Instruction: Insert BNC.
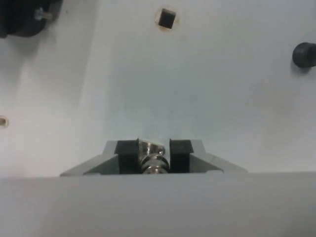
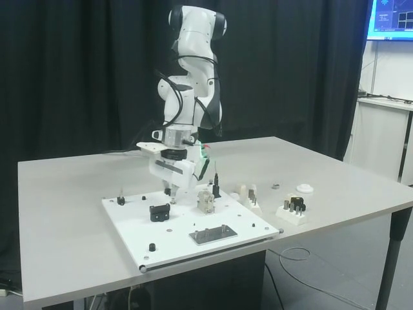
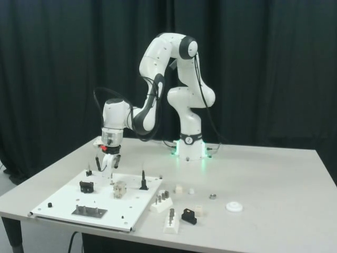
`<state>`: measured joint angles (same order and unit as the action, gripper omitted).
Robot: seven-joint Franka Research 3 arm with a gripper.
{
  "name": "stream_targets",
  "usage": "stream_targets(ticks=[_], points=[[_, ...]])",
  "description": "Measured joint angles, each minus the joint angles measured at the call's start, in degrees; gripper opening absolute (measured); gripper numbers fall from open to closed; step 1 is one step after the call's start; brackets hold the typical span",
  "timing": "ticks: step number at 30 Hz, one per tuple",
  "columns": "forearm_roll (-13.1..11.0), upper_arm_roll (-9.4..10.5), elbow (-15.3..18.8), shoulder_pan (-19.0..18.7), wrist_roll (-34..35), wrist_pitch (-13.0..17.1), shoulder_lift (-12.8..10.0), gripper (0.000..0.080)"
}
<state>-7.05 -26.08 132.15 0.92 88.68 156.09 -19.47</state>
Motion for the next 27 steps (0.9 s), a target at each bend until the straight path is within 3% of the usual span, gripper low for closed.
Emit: stream_targets(ticks=[27], points=[[-2.54, 0.14, -0.02, 0.0, -0.01, -1.07, -0.64, 0.0126]])
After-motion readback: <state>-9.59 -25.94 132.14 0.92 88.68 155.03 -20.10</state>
